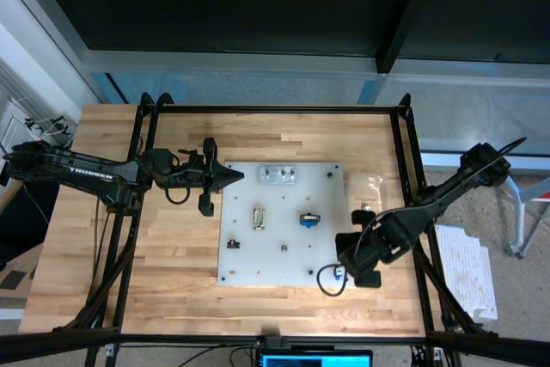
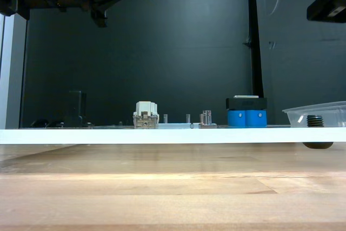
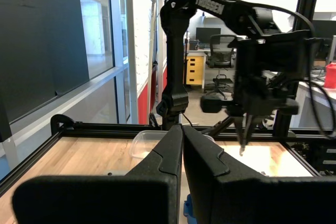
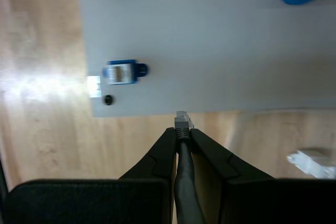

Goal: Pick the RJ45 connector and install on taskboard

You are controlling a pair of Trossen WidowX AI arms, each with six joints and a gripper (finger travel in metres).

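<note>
Right gripper point(image 4: 182, 131): hovering just off the taskboard point(image 4: 210, 51) edge, jaws pinching the RJ45 connector point(image 4: 182, 119) by its dark boot and cable point(image 4: 184, 182).
RJ45 connector: sticking out past the fingertips, pointing at the board, near but apart from the blue socket point(image 4: 119, 72).
Left gripper point(image 1: 236, 176): hanging high over the board's left edge, jaws pressed together, carrying nothing.
Slip risk: the grip is sitting behind the plug body, so a push may be bending or twisting it.
Aim risk: the socket is lying off to one side, so a skewed approach is risking a jam on its rim.
Latch side: seemingly unreadable here, so a flipped plug is possibly going unnoticed.
</note>
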